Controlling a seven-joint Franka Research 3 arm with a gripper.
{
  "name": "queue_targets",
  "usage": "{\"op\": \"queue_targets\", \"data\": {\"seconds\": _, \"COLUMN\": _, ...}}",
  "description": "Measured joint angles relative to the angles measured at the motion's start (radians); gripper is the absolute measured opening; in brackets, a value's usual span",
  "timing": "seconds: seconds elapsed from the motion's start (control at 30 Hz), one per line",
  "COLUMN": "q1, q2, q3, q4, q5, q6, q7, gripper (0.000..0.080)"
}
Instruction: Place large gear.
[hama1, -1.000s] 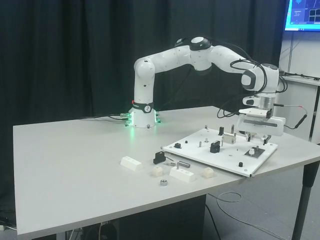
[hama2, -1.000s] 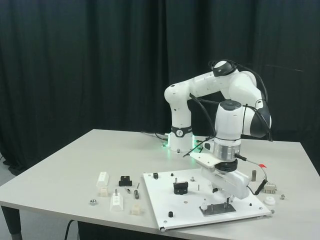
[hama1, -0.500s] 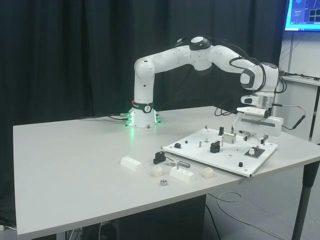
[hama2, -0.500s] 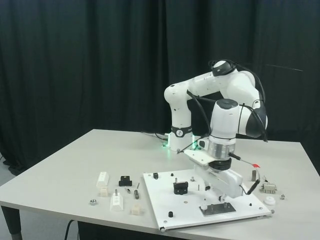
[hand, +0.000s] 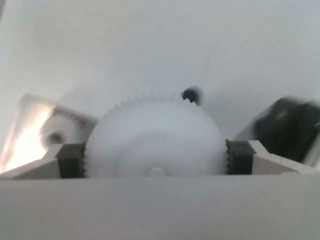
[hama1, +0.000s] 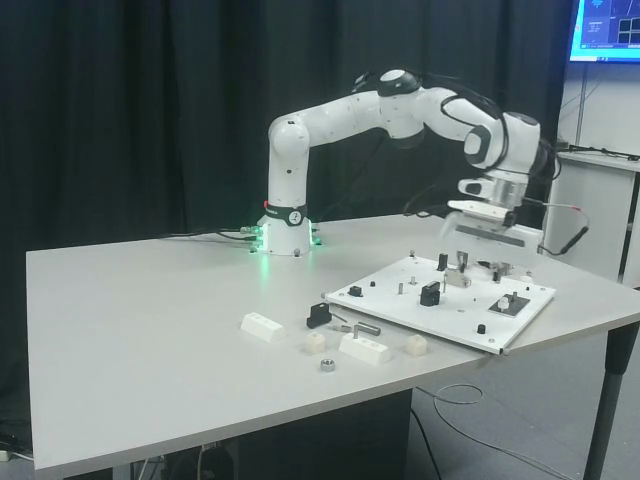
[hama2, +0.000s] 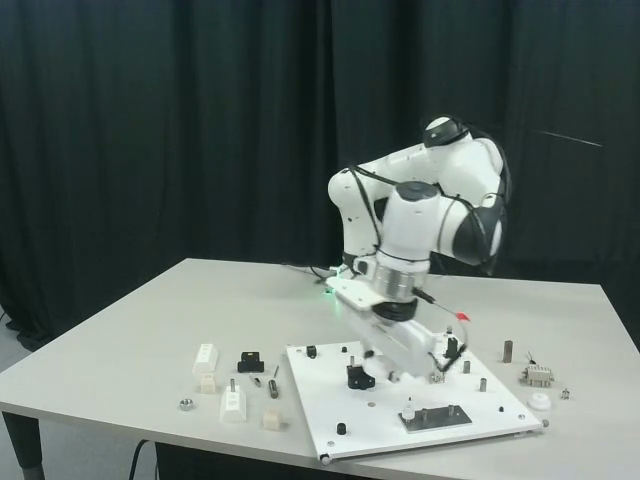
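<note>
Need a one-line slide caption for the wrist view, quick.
Gripper shut on the large white gear, held between both fingertips above the white assembly board.

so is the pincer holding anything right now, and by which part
Yes: the pincer is shut on the large white gear, its two fingers pressing the toothed rim from opposite sides, across the gear's width.

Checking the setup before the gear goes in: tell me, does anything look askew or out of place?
Nothing stands out. The large gear sits squarely between the gripper fingers, over the white board.
</note>
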Motion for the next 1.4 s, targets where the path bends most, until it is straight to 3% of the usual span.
{"op": "queue_targets", "data": {"seconds": 0.43, "q1": -0.041, "q2": 0.007, "q3": -0.077, "q4": -0.108, "q5": 0.0, "q6": 0.011, "q7": -0.213, "gripper": 0.0596}}
{"op": "queue_targets", "data": {"seconds": 0.87, "q1": -0.132, "q2": 0.026, "q3": -0.113, "q4": -0.168, "q5": 0.005, "q6": 0.043, "q7": -0.428, "gripper": 0.0596}}
{"op": "queue_targets", "data": {"seconds": 1.13, "q1": -0.202, "q2": 0.042, "q3": -0.129, "q4": -0.211, "q5": 0.032, "q6": 0.065, "q7": -0.604, "gripper": 0.0596}}
{"op": "queue_targets", "data": {"seconds": 1.4, "q1": -0.288, "q2": 0.06, "q3": -0.138, "q4": -0.247, "q5": 0.102, "q6": 0.105, "q7": -0.8, "gripper": 0.0596}}
